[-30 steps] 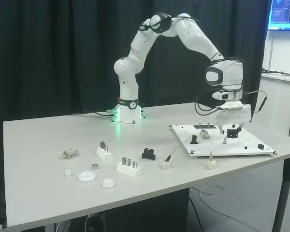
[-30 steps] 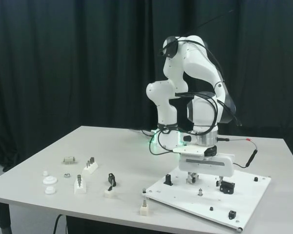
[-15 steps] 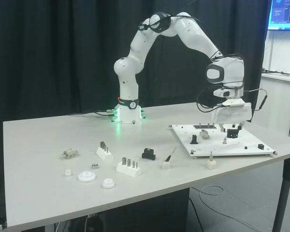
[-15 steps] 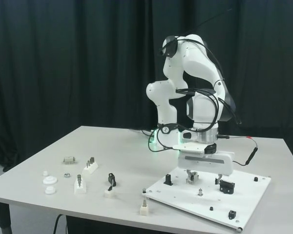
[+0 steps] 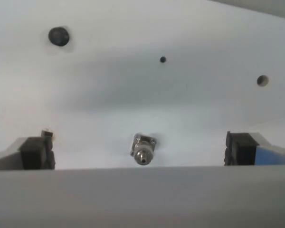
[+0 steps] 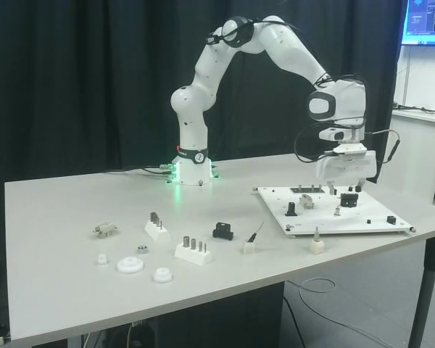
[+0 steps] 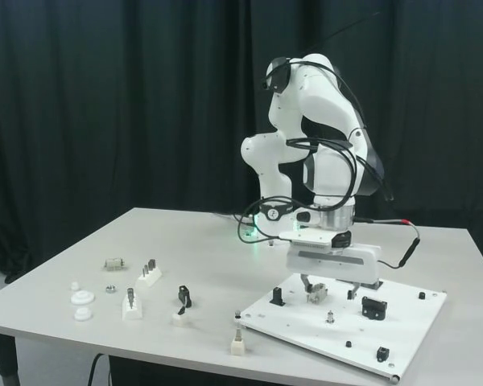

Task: Pick D-SUB.

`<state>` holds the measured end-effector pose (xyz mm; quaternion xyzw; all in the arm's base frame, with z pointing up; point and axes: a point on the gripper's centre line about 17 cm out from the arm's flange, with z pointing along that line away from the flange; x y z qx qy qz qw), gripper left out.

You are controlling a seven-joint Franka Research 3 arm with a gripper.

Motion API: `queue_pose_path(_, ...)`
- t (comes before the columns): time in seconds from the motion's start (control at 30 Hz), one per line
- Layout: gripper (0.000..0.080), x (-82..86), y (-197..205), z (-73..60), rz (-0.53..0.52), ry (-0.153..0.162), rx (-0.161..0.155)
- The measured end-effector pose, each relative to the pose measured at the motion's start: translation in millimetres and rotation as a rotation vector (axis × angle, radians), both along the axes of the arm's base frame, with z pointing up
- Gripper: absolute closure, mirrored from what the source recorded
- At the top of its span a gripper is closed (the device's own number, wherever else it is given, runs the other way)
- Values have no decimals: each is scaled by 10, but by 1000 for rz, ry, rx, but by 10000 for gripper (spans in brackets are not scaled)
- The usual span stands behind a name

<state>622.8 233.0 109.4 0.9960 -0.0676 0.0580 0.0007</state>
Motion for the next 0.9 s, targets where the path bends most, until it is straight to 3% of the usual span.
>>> queue_pose_path(0.6, 3, 63, -81, 115, 23, -2, -11)
queue_pose_path(0.9, 3, 123, -320, 184, 82, 2, -64)
